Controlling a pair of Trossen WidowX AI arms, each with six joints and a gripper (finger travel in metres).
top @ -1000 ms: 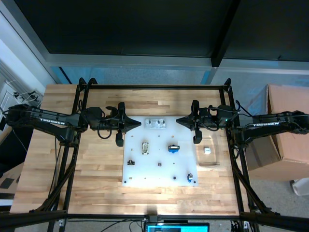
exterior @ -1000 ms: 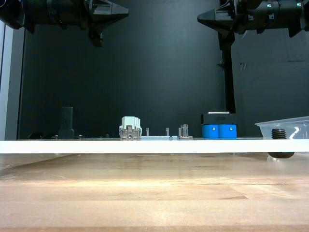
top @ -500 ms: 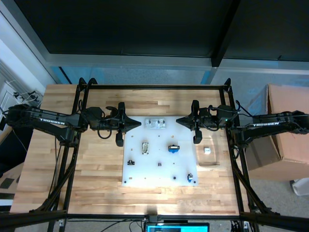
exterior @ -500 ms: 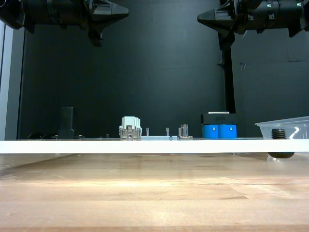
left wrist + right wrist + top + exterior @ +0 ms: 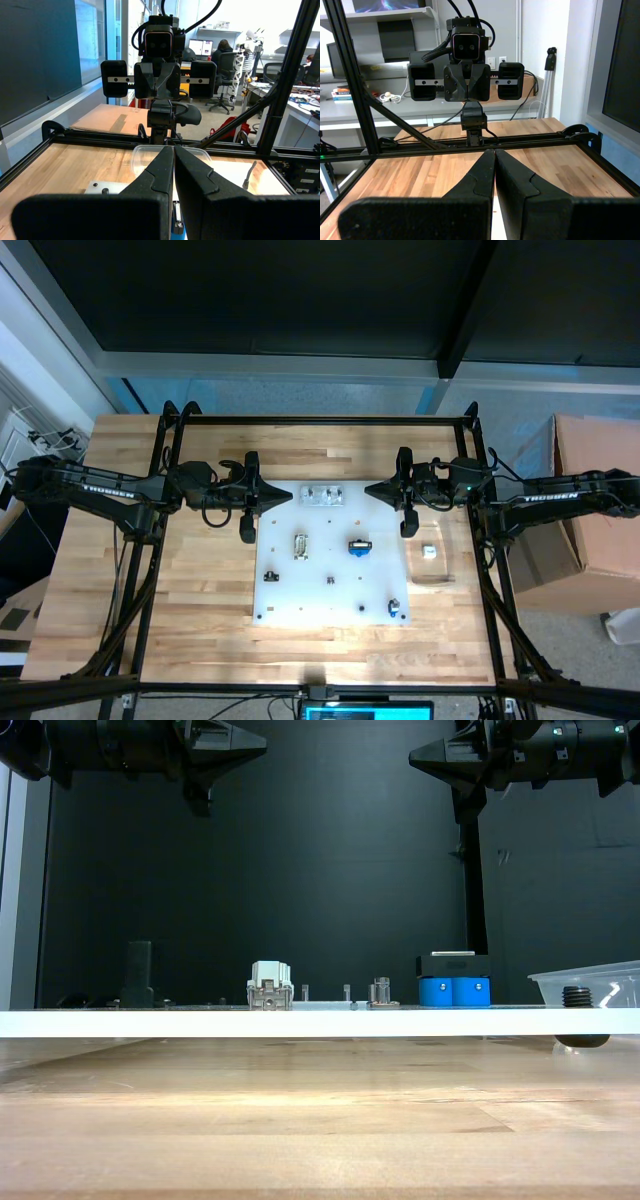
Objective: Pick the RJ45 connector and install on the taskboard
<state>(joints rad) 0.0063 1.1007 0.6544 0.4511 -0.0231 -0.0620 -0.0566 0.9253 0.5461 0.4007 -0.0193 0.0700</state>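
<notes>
Left hand (image 5: pixel 288 497) and right hand (image 5: pixel 368 489), both closed and empty, hover level, facing inward above the board (image 5: pixel 330 600); connector's whereabouts unclear.

Robotics lab. Wooden table (image 5: pixel 200 580) inside a black frame (image 5: pixel 320 421), with a white task board (image 5: pixel 300 585) on it. Two arms face each other across it. The left gripper (image 5: pixel 174 148) and right gripper (image 5: pixel 495 150) are both raised above the table, fingers pressed together. Beyond them: seated person (image 5: pixel 223 48) at monitors (image 5: pixel 202 48), office chair (image 5: pixel 227 70), books (image 5: pixel 342 93) on a bench, cardboard box (image 5: pixel 590 510) beside the rig.
</notes>
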